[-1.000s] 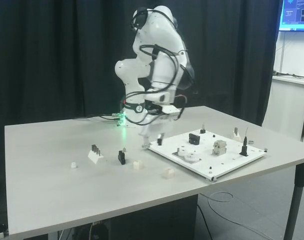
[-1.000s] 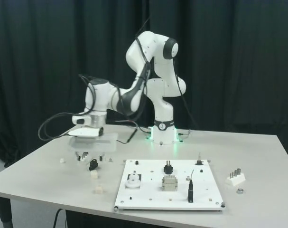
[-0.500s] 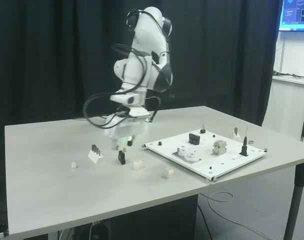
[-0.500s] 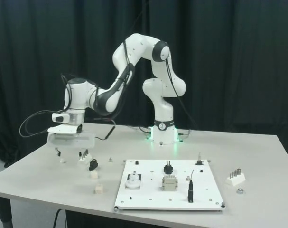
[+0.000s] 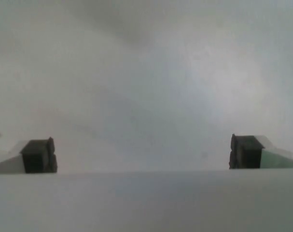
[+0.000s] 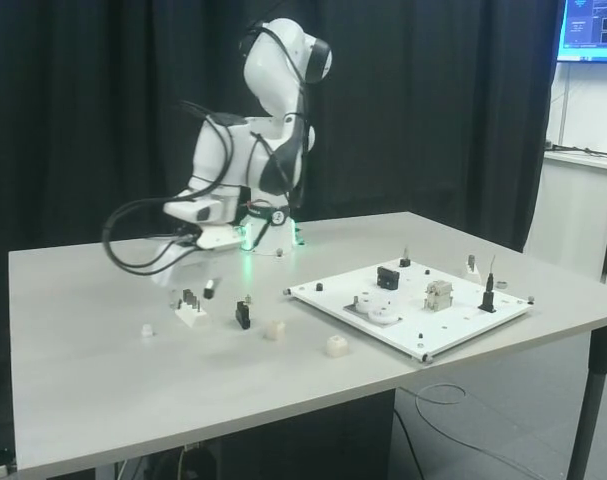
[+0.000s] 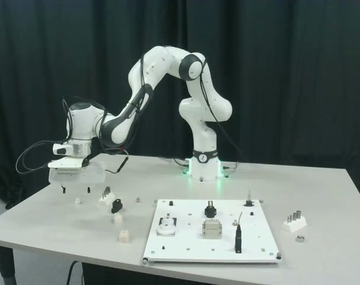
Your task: Pick small gear.
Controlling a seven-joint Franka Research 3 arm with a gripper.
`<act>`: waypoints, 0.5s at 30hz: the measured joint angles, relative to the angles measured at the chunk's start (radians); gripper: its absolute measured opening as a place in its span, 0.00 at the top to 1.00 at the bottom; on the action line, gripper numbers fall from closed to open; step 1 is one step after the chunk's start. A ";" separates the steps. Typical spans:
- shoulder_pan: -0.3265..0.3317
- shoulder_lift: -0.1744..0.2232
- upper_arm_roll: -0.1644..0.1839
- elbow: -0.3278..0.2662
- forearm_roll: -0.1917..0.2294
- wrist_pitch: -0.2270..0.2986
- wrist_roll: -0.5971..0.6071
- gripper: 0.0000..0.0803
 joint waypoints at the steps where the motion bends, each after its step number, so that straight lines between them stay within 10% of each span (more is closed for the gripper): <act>1: -0.008 0.002 0.000 0.001 0.002 0.000 -0.010 0.00; 15: -0.094 0.029 0.000 0.006 0.061 0.000 -0.125 0.00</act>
